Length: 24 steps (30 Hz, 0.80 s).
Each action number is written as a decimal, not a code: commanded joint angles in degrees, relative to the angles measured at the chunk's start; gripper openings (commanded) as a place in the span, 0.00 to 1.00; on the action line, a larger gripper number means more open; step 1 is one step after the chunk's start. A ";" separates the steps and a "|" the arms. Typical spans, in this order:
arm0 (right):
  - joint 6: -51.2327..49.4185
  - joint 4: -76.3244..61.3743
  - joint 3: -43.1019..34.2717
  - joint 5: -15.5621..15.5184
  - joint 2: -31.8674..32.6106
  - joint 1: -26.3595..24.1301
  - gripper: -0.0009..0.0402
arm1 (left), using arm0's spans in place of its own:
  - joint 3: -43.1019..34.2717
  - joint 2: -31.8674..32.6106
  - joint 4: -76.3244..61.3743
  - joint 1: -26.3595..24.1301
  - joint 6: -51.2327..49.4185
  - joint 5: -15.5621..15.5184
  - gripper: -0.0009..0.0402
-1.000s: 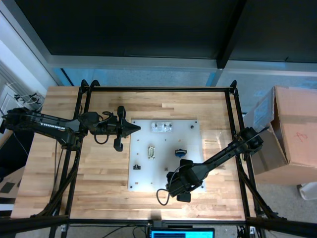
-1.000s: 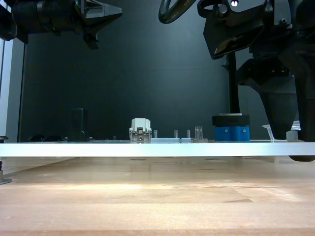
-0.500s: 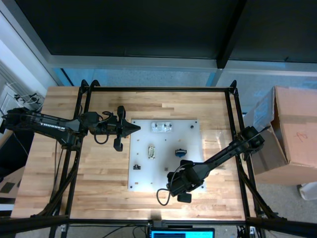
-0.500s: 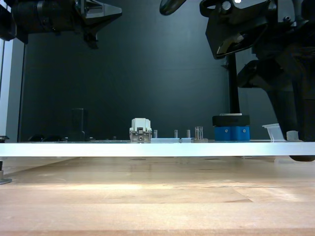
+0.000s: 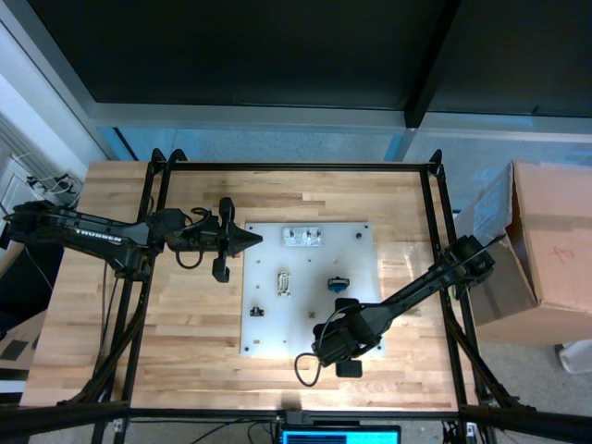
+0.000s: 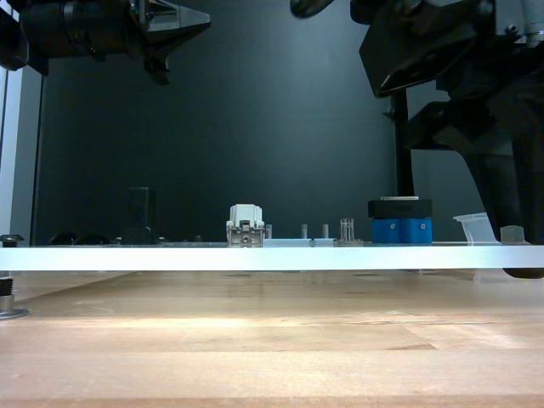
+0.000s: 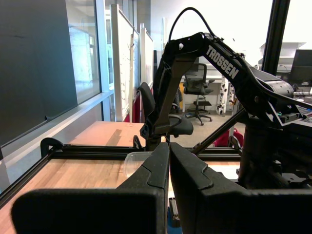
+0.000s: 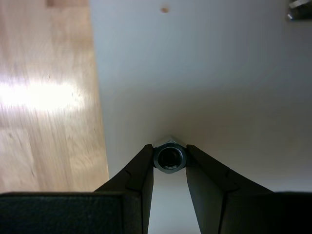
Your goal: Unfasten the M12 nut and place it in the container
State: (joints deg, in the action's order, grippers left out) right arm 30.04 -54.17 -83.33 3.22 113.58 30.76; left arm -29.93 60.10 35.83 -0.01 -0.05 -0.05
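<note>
The right hand is squeezed tight on the little silver nut, likely so it can twist it off. The nut seems to sit on its stud, toward the table's near edge. The left hand, closed on nothing, hangs high over the table's left side, out of the way.

Nut between right gripper's jaws at board's near edge; left gripper over its far left edge.

White "TROSSEN" brand lettering on the black right arm and on the left arm.
</note>
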 commanded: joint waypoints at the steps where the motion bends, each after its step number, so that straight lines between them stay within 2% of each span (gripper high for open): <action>1: -7.43 0.39 -0.15 0.17 -0.26 0.02 0.04 | -0.02 0.02 0.02 0.00 0.02 0.00 0.02; 10: -35.71 0.55 -0.15 0.24 -0.70 -0.04 0.05 | -0.02 0.00 0.02 0.00 0.02 0.00 0.02; 17: -47.01 0.70 -0.15 0.22 -1.01 0.00 0.05 | -0.02 0.02 0.02 0.02 0.02 0.00 0.02; 24: -62.66 0.83 -0.15 0.22 -1.01 0.02 0.05 | -0.02 0.02 0.02 0.00 0.04 0.00 0.02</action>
State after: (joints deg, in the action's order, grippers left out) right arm -30.04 -53.36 -83.33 3.49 112.75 30.74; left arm -29.93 60.10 35.83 -0.01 -0.05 -0.08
